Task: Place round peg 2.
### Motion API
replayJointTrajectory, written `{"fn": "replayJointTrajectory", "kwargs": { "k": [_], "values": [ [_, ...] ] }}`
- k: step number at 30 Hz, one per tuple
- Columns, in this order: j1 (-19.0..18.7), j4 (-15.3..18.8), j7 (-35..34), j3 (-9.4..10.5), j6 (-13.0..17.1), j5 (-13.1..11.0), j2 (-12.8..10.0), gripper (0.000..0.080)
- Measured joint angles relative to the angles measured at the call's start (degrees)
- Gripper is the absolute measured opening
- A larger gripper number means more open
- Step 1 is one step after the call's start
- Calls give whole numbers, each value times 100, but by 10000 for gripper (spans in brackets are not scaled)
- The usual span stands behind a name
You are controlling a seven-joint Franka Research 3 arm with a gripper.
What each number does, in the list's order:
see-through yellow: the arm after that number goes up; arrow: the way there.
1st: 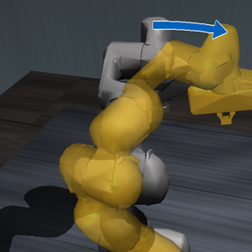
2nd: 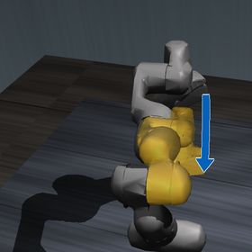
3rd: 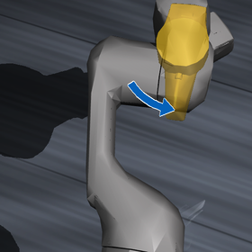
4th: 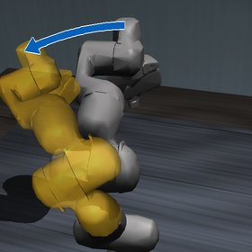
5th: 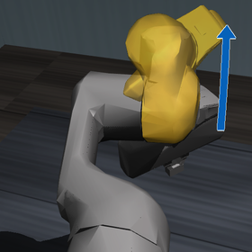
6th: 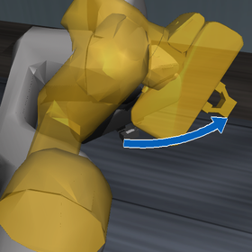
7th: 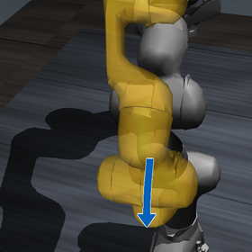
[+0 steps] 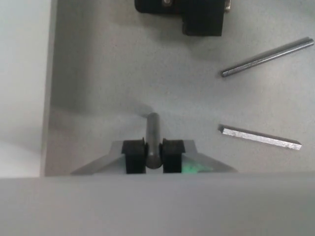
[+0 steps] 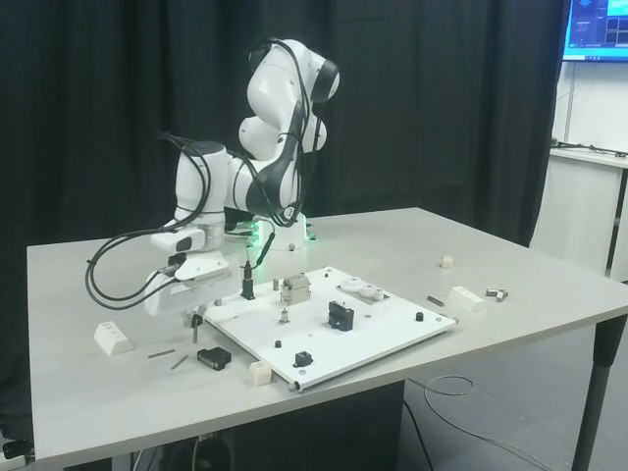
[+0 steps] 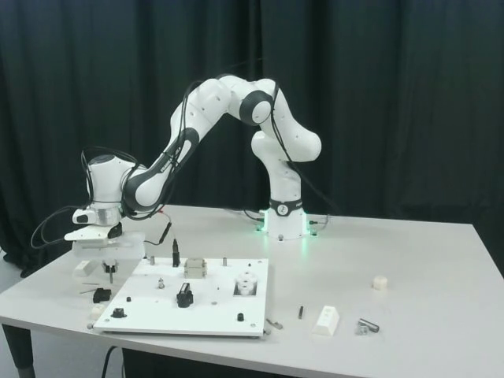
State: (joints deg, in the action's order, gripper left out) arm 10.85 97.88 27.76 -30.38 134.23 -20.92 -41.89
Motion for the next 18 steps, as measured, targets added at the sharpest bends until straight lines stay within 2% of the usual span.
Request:
{"fn": "replayJointTrajectory", "kwargs": {
  "k": [7, 8, 17, 18],
  "values": [
    [10, -38, 38, 2, -23, -8, -31, 71],
    [12, -50, 39, 2, -36, -8, -38, 143],
    [29, -126, 39, 2, -120, -8, -70, 143],
    [31, -131, 39, 2, -126, -8, -70, 717]
  ]
}}
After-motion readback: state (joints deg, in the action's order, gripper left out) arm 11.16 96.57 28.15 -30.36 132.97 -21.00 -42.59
